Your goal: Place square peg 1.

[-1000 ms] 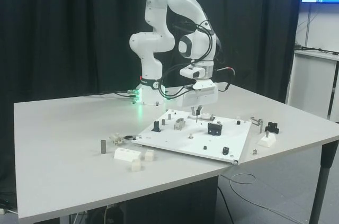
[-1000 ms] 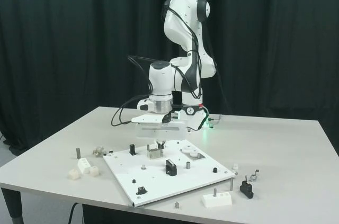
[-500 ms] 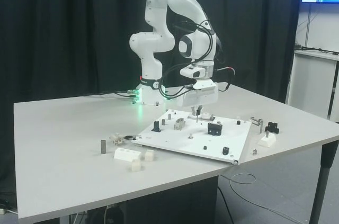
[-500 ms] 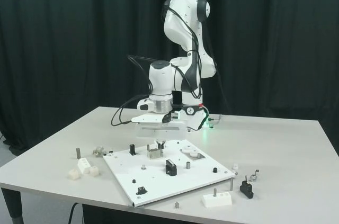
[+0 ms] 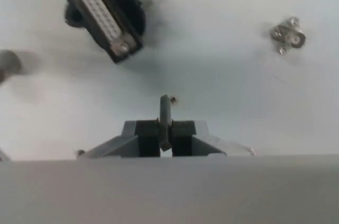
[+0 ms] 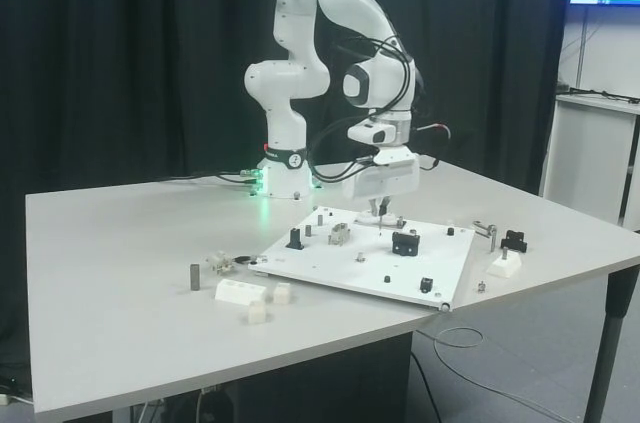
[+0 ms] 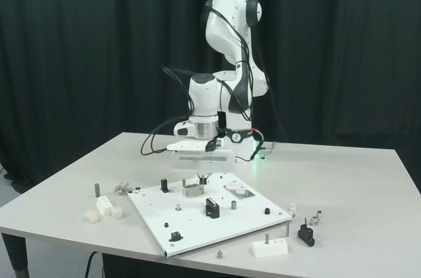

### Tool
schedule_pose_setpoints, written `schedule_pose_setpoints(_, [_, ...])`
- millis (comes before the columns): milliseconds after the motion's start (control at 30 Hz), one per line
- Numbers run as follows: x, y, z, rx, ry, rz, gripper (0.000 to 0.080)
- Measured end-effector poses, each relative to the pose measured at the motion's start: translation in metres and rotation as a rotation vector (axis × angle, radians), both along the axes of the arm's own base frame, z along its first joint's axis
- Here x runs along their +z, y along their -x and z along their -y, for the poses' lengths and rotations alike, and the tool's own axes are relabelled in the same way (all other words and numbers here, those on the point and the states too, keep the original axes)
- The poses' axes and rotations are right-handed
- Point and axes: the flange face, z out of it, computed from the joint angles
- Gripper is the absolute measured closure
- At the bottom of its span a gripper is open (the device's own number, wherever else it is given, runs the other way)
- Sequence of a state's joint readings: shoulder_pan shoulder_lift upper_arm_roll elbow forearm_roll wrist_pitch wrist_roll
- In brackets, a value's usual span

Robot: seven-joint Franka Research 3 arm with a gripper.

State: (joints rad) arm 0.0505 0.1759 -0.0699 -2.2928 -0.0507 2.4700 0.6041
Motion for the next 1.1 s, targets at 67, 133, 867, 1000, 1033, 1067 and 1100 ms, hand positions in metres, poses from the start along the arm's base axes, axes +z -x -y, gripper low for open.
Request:
schedule_pose_setpoints(67, [0.002,-0.002,-0.006,-0.004,-0.001,0.006,0.0758])
schedule_pose_setpoints(133, [0.004,-0.004,-0.012,-0.009,-0.001,0.013,0.0758])
schedule_pose_setpoints(867, [0.031,-0.020,-0.118,-0.033,-0.032,0.083,0.0758])
schedule_pose_setpoints(1000, [0.031,-0.019,-0.140,-0.036,-0.039,0.084,0.0759])
schedule_pose_setpoints(1033, [0.031,-0.019,-0.146,-0.037,-0.041,0.084,0.0759])
schedule_pose_setpoints(1067, [0.031,-0.019,-0.152,-0.037,-0.043,0.083,0.0759])
schedule_pose_setpoints(1100, [0.030,-0.018,-0.157,-0.038,-0.045,0.082,0.0759])
